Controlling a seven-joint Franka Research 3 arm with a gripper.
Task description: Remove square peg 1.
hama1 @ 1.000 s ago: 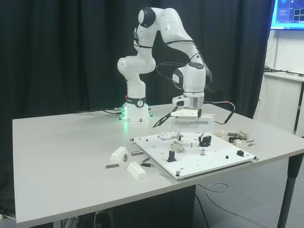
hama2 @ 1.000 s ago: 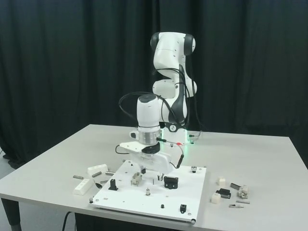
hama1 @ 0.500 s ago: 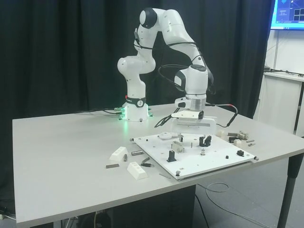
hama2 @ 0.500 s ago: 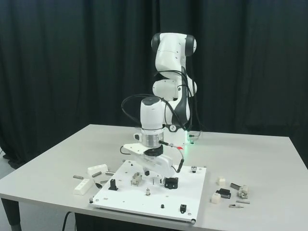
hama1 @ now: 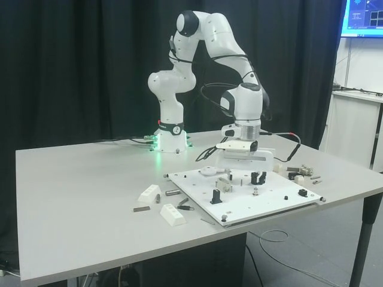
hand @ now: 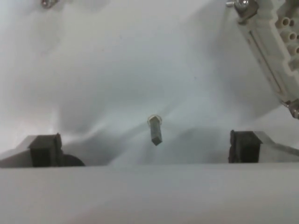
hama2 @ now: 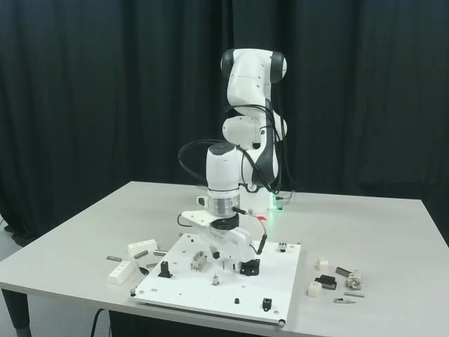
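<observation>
A small grey square peg stands upright in the white board. My gripper hangs just above it and is open. Its black fingertips stand wide apart, one on each side of the peg, and touch nothing. In the first room view the gripper is low over the middle of the board. In the second room view the gripper sits over the board, and the hand hides the peg.
A white multi-pin connector sits on the board near the peg. A black clamp and a black holder also stand on the board. White blocks and small metal parts lie beside it, with more loose parts on the other side.
The arm has carried the gripper sideways across the board and a little lower, so that it now hangs over the peg. Nothing on the table has moved.
</observation>
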